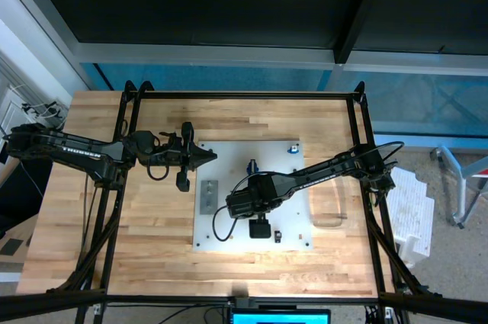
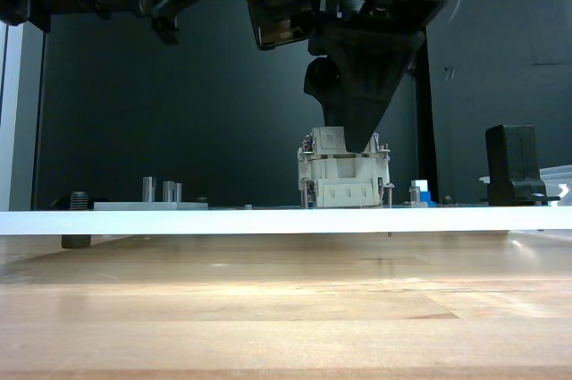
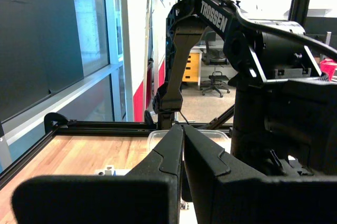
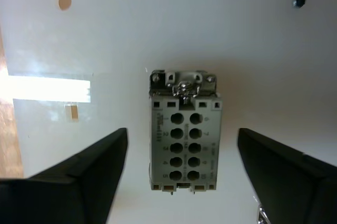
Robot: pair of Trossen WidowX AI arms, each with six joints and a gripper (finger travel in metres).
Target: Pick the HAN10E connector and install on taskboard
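Note:
The HAN10E connector [image 4: 184, 137] is a pale grey block with two rows of round contact holes. It stands upright on the beige socket [image 2: 344, 185] fixed to the white taskboard [image 1: 229, 240]. In the low view its top [image 2: 327, 140] shows just above that socket. My right gripper [image 4: 181, 132] hangs straight over it, open. Its black fingers [image 4: 89, 166] stand apart from the block on both sides. From above, the right gripper [image 1: 259, 226] hides the connector. My left gripper [image 1: 204, 155] hovers at the board's left edge, shut and empty.
On the board stand a grey metal block [image 1: 207, 196], a blue knob [image 1: 253, 165] and a small black part [image 2: 514, 165]. A clear plastic tray [image 1: 335, 206] lies on the wood just right of the board. Black frame rails run along the table edges.

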